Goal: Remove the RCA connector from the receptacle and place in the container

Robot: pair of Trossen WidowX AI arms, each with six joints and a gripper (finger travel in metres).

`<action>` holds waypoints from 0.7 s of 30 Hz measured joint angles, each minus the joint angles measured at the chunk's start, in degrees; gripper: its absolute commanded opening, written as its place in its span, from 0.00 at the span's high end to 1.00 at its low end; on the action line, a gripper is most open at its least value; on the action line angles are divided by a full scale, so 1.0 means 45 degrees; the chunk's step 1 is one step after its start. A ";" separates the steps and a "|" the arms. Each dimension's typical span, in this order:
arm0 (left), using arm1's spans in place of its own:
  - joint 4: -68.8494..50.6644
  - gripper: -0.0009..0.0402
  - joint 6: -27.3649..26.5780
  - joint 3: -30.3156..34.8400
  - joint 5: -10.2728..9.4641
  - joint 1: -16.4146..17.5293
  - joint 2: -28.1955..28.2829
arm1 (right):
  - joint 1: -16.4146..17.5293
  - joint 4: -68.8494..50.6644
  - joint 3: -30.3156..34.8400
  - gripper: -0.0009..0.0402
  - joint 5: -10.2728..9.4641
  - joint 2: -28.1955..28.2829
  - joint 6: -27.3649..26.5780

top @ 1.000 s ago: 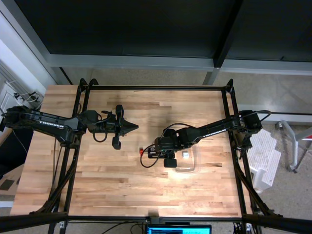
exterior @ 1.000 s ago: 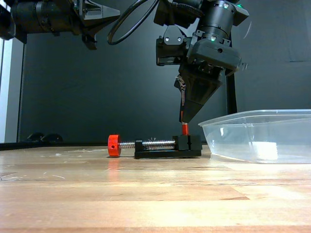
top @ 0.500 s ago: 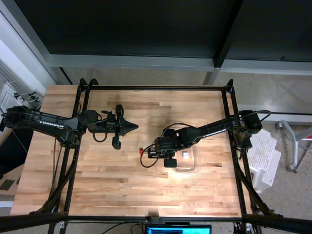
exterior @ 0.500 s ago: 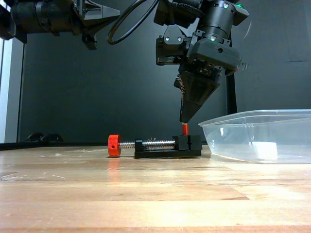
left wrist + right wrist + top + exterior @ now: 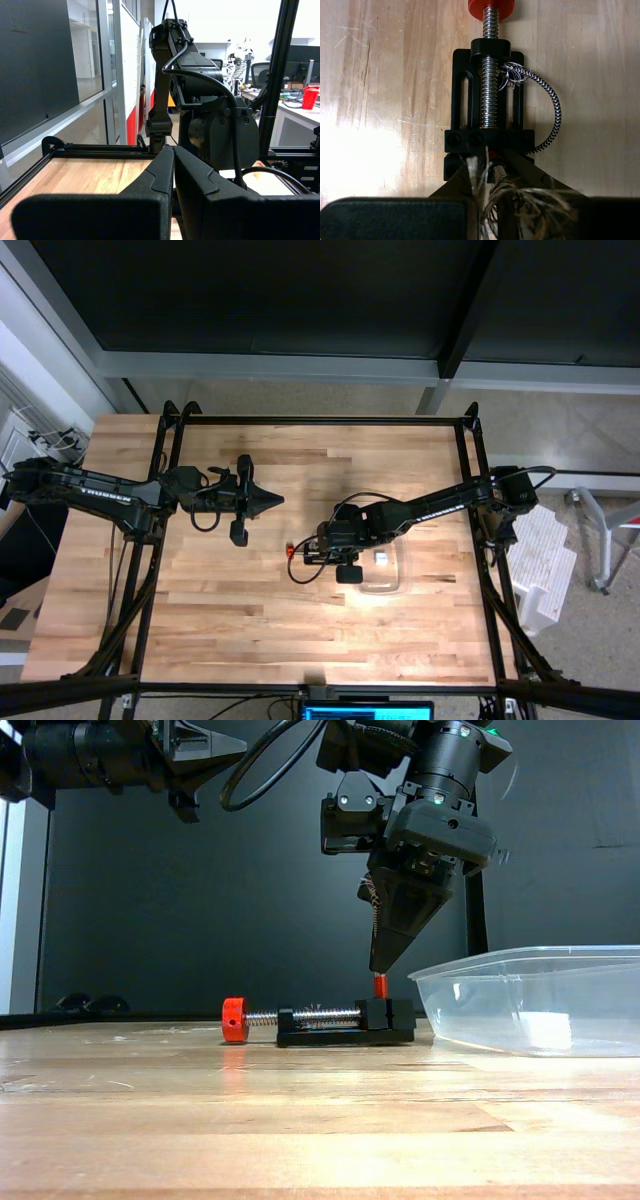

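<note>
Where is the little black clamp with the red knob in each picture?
High view: the receptacle mid-table, under the right gripper; left gripper hovers apart.
Low view: below the right gripper gripping the RCA connector.
Left wrist view: absent.
Right wrist view: just beyond the right gripper.
Shared landmark: its red knob.

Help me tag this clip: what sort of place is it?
Probably an office robotics lab: wooden table, desks, chairs beyond. Left gripper hangs shut above it; right gripper shut on the plug in the clamp.

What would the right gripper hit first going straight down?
Most likely the RCA connector, upright in the receptacle, right beneath the right gripper, perhaps touching. The left gripper hangs shut, high at left.
</note>
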 measured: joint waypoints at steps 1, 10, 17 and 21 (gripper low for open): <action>-0.0005 0.98 0.0000 0.0000 0.0000 0.0000 0.0000 | 0.0000 0.0000 0.0000 0.97 0.0000 -0.0024 0.0000; -0.0005 0.98 0.0000 0.0000 -0.0005 0.0000 0.0000 | -0.0005 0.0087 -0.0005 0.97 0.0029 -0.0597 0.0000; 0.0000 0.98 0.0000 0.0005 0.0000 0.0000 0.0000 | -0.0005 0.0019 -0.0005 0.97 0.0024 -0.1049 -0.0034; 0.0000 0.98 0.0000 0.0000 -0.0005 0.0000 0.0000 | -0.0005 -0.0015 -0.0005 0.97 0.0015 -0.1151 -0.0039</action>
